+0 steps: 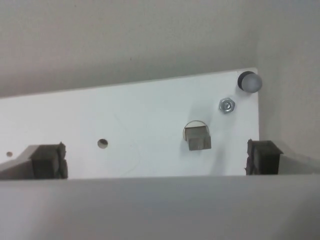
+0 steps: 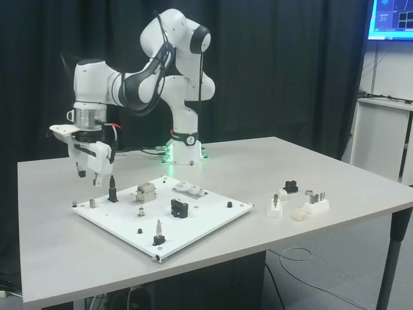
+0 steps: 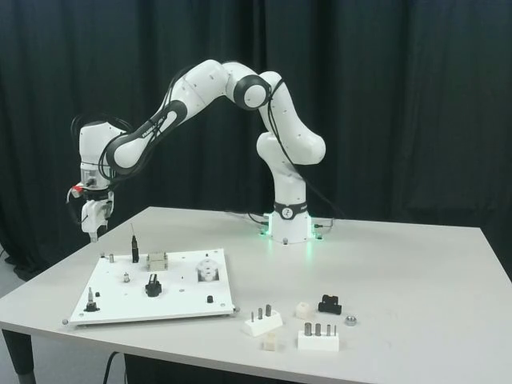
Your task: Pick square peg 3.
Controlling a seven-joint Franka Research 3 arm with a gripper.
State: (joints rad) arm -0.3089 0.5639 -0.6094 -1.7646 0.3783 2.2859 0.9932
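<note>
Above the white board (image 2: 193,223), open claw (image 1: 155,160) hovers over square peg (image 1: 199,138).

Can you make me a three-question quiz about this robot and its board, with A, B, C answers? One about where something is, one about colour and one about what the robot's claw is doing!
1. Where is the small square peg?
A. In a corner of the white board
B. On the floor
C. On the robot's base

2. What colour is the robot arm?
A. Black
B. Green
C. White

3. What is the gripper doing?
A. Squeezing the peg
B. Hanging open above the board, holding nothing
C. Lying on the table

Answers:
1 A, the peg stands near the board's corner, by a nut.
2 C, its shell is white in both room views.
3 B, the fingers are wide apart and bare.
</note>
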